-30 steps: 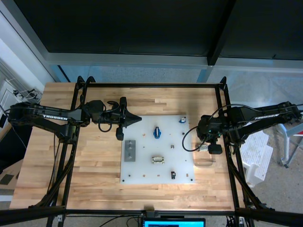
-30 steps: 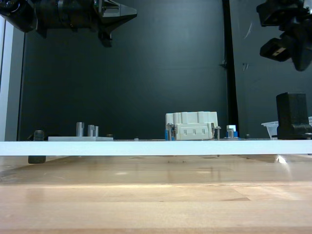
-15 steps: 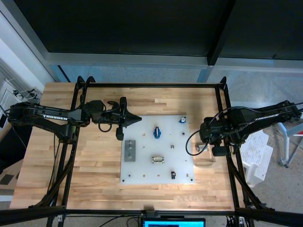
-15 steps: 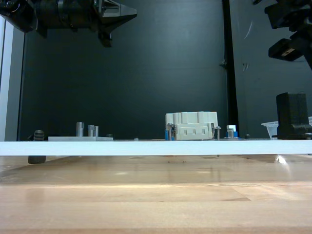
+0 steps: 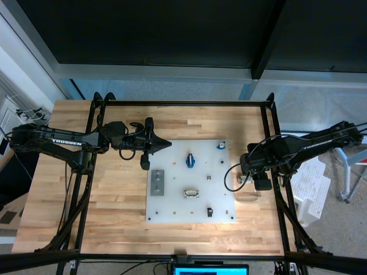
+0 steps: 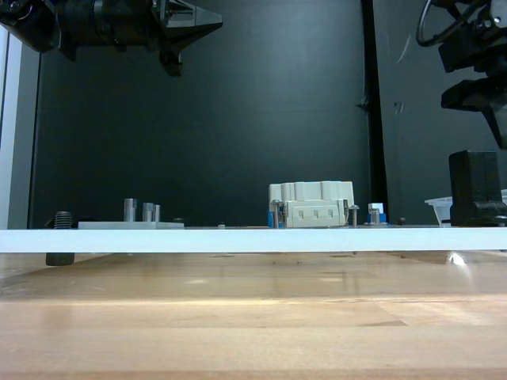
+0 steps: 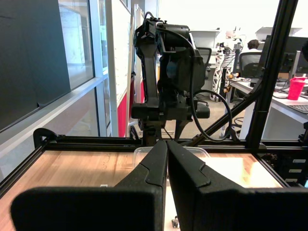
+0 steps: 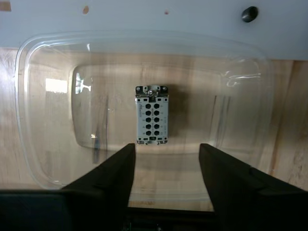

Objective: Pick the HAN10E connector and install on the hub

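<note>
The HAN10E connector [image 8: 151, 115] is a pale grey insert with two rows of dark holes. It lies flat in a clear plastic tray [image 8: 43, 120] on the wood, right of the white board. My right gripper [image 8: 167, 149] hangs above it, open, with both fingers just short of the connector's near end and nothing between them. From above, the right gripper [image 5: 261, 183] is over the tray [image 5: 248, 196]. The beige hub [image 5: 191, 195] stands on the board's middle [image 6: 311, 206]. My left gripper [image 7: 167, 149] is shut and empty, held high over the board's far left corner [image 5: 163, 143].
The white board [image 5: 172, 213] also carries a grey metal block [image 5: 156, 183], a blue knob [image 5: 190, 160] and a small black part [image 5: 210, 212]. A black frame rail [image 5: 274, 172] runs past the right arm. Bare wood surrounds the board.
The right arm has shifted slightly and its wrist has turned over the clear tray. In the low view the gripper has drifted right. The left arm has not moved.
</note>
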Robot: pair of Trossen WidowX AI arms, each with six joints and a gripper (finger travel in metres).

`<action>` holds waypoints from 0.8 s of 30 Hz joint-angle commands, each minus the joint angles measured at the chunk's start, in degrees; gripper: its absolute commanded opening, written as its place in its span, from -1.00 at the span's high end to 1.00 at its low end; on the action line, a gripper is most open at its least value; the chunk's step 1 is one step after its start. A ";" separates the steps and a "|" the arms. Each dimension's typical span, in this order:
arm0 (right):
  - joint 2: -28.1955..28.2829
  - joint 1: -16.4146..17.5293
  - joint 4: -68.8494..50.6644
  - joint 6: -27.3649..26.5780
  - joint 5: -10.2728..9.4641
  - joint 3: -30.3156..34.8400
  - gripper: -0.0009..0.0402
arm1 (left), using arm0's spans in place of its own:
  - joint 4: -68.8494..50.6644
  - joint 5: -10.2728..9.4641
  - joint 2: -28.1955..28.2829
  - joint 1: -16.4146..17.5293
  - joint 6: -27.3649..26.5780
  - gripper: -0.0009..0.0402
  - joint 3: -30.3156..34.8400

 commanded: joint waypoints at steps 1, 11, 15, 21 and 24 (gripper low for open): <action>0.81 0.42 0.57 0.70 1.27 -0.66 -0.10 | 0.02 0.00 0.02 0.02 0.00 0.96 0.02; 1.38 2.58 7.54 1.51 1.07 -6.16 -0.19 | 0.02 0.00 0.02 0.00 0.00 0.96 0.02; 1.38 2.84 11.32 4.00 1.05 -8.68 -0.19 | 0.02 0.00 0.02 0.02 0.00 0.96 0.02; 1.38 2.95 14.05 3.91 1.05 -11.41 -0.19 | 0.00 0.00 0.02 0.00 0.00 0.96 0.02; 2.19 2.97 14.43 4.11 1.05 -11.98 -0.19 | 0.02 0.00 0.02 0.00 0.00 0.96 0.02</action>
